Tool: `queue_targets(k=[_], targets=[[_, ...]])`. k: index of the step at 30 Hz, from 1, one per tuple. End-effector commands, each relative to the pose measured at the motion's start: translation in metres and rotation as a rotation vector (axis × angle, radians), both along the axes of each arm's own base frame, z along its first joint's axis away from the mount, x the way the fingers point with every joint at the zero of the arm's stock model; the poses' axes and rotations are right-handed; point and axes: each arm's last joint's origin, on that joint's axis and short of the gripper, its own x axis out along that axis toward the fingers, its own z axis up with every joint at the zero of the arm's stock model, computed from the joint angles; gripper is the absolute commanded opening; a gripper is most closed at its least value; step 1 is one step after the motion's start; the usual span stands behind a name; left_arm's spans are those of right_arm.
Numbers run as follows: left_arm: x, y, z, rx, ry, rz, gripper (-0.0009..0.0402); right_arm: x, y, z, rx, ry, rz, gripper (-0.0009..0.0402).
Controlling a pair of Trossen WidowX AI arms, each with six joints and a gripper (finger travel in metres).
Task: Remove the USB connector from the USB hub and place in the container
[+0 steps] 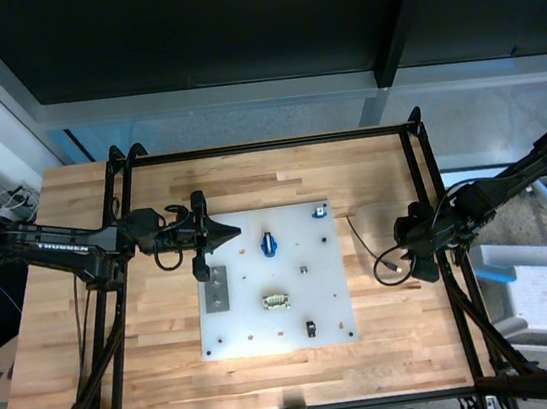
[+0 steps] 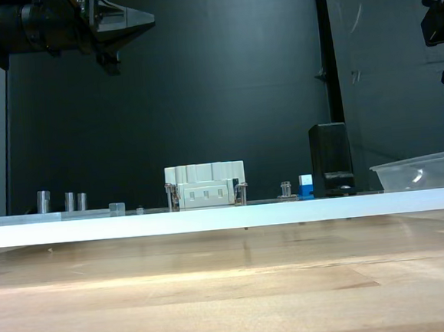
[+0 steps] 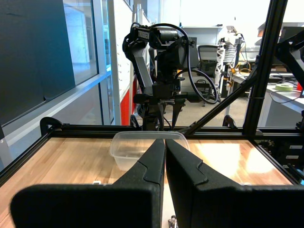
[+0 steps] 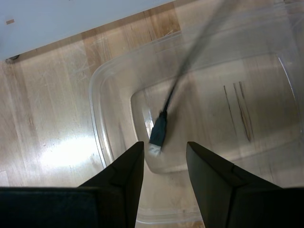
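The USB connector [image 4: 158, 130], a thin black cable, has its plug end down inside the clear container [image 4: 95, 104], and its upper length runs out of view. I cannot tell whether it lies still. My right gripper [image 4: 164, 145] is open just above the container [image 1: 371, 237] and touches nothing. Over the white board's [image 1: 261, 337] far left part, my left gripper [image 1: 235, 233] hovers high with its fingers shut and empty. I cannot tell which fitting on the board is the USB hub.
The board carries a blue fitting [image 1: 268, 245], a grey multi-pin connector [image 1: 275, 303], a black block [image 1: 311, 329] and a grey plate with metal pegs [image 1: 216, 291]. A black frame [image 1: 422, 185] borders the wooden table; the container stands beside its right rail.
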Motion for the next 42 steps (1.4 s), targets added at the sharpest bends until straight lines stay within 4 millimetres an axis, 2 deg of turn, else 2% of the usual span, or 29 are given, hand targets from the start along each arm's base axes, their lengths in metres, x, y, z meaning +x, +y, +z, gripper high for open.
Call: queue_targets(k=[1,42], targets=[[0.0,0.0,0.0,0.0,0.0,0.0,0.0001,0.0004,0.0003,0.0002,0.003,-0.002,0.0,0.0134],[0.0,0.0,0.0,0.0,0.0,0.0,0.0001,0.0015,0.0008,0.0007,0.012,-0.013,-0.006,0.0133]])
